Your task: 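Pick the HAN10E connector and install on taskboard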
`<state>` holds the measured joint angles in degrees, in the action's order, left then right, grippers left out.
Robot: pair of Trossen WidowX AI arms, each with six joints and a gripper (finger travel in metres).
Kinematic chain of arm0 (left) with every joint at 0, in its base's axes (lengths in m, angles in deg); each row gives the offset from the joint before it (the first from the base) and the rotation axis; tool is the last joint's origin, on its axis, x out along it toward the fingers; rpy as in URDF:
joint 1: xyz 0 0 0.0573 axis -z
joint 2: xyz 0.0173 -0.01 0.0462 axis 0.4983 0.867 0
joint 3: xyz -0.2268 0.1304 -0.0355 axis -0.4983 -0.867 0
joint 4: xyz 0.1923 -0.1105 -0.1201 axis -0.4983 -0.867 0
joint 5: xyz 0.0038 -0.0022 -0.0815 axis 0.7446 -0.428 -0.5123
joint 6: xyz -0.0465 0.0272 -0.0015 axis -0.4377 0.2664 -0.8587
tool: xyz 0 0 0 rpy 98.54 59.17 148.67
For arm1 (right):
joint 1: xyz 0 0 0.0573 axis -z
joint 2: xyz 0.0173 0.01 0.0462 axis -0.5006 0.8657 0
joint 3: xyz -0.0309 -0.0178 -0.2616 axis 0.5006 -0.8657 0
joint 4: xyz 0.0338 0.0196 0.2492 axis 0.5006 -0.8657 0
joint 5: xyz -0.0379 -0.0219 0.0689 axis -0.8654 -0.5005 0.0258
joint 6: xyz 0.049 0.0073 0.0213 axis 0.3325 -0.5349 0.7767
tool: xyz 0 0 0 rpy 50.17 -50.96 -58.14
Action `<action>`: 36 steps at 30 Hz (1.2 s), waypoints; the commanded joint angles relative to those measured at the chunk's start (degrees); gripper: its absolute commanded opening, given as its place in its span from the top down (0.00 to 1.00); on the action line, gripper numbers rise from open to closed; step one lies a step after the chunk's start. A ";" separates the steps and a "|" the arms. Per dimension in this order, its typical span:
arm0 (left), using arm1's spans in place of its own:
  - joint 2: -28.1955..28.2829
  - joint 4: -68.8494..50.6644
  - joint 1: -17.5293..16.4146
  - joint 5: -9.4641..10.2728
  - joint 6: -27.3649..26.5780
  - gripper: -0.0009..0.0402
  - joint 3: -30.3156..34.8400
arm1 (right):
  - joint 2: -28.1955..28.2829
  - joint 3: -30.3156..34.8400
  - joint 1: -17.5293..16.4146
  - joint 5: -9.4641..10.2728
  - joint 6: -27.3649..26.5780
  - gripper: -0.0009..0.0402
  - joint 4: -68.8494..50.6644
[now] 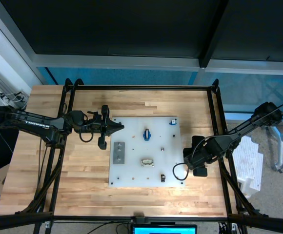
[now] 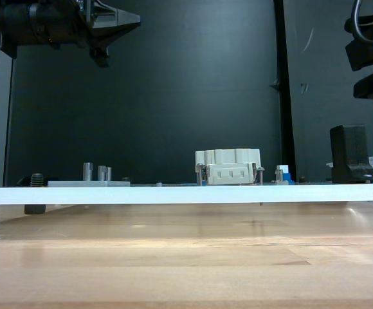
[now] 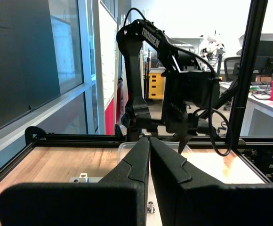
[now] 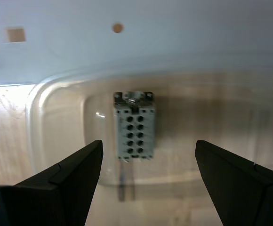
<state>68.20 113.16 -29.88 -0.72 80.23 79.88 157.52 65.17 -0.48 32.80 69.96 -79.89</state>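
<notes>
- Black fingers [image 4: 70,174] of the right pincer [image 4: 148,143] stand wide apart and hold nothing, pointing straight down over a clear plastic tray [image 4: 37,108].
- Directly below that gap, the small beige-grey rectangular HAN10E connector [image 4: 134,132] lies flat on the tray floor with its two rows of round contact holes facing up.
- Its long axis runs across the line on which the fingers close. One short, metal-looking end points toward the large white square taskboard [image 1: 131,175].
- I judge that closing the fingers would catch the connector by its two long sides.
- It sits off-centre in the gap, nearer one finger than the other, so a small sideways correction before descending looks worthwhile.
- Just beside the taskboard's right edge is the tray; whether the two touch I cannot tell.
- At the taskboard's far-left corner, the left pincer [image 3: 149,150] is held high with its fingers pressed together and empty. It is well apart from the connector, with the whole board between them, so the right arm is clearly the nearer one.
- On the taskboard, toward its near edge, a beige block [image 1: 148,162] with small screw posts stands upright; probably this is the seat the connector goes to.
- Left of that block on the taskboard lies a grey metal plate [image 1: 119,152] with two holes, and a blue upright part [image 1: 147,133] stands farther back.
- Beneath the taskboard is a light wooden worktop [image 1: 49,165].
- The grasp has not yet begun.
</notes>
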 commanded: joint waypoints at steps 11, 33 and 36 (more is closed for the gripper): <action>0.00 0.00 0.00 0.00 0.00 0.98 0.00 | 0.15 -5.88 -0.28 1.31 0.07 0.31 7.76; 0.00 0.00 0.00 0.00 0.00 0.98 0.00 | 0.70 -12.55 0.04 1.77 -0.74 0.32 16.76; 0.00 0.00 0.00 0.00 0.00 0.98 0.00 | 0.70 -13.07 0.07 1.81 -0.81 0.36 17.59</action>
<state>68.20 113.13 -29.88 -0.72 80.21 79.88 158.22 52.25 -0.44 34.57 69.26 -62.58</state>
